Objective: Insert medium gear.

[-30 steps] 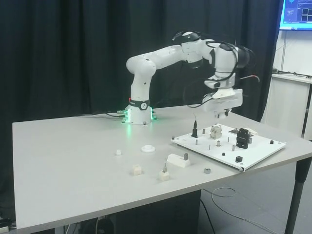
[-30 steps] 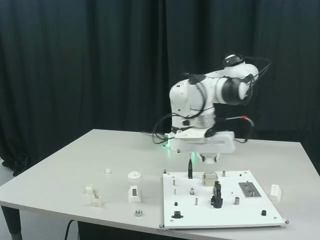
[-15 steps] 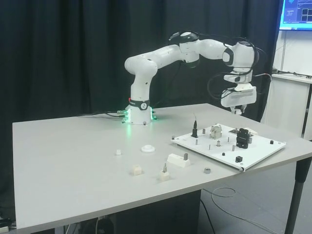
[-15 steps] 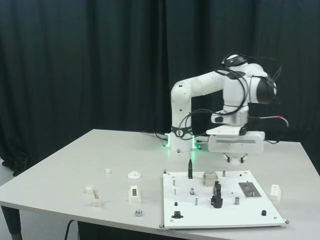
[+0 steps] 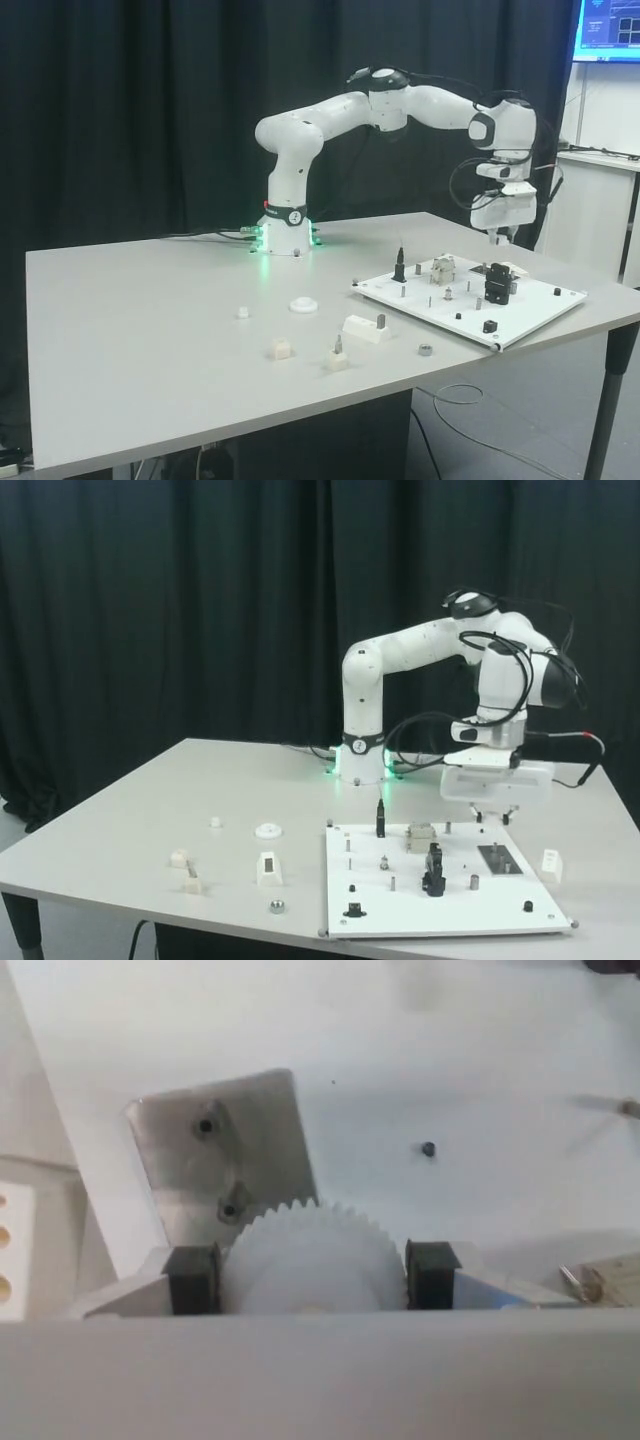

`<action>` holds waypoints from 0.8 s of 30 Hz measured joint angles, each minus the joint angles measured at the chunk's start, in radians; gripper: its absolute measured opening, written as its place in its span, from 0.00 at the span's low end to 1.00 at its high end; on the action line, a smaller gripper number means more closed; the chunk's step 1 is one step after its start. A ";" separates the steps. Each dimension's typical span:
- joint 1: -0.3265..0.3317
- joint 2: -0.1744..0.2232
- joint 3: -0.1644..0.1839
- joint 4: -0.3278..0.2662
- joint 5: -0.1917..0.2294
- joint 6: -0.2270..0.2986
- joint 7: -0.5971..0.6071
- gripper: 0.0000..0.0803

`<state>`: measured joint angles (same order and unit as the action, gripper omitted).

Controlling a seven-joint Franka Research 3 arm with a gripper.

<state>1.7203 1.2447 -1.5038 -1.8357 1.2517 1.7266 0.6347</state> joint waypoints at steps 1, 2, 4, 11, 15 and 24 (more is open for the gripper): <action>0.000 0.000 0.005 0.001 0.000 0.008 0.005 0.50; 0.000 0.000 0.010 0.002 0.001 0.016 0.009 0.50; -0.001 -0.001 0.020 0.003 0.004 0.030 0.013 0.50; -0.011 -0.008 0.060 0.008 0.022 0.079 0.015 0.50; -0.021 -0.010 0.081 0.015 0.033 0.094 0.019 0.50; -0.049 -0.010 0.112 0.043 0.036 0.093 0.019 0.50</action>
<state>1.6715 1.2343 -1.3919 -1.7928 1.2880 1.8192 0.6539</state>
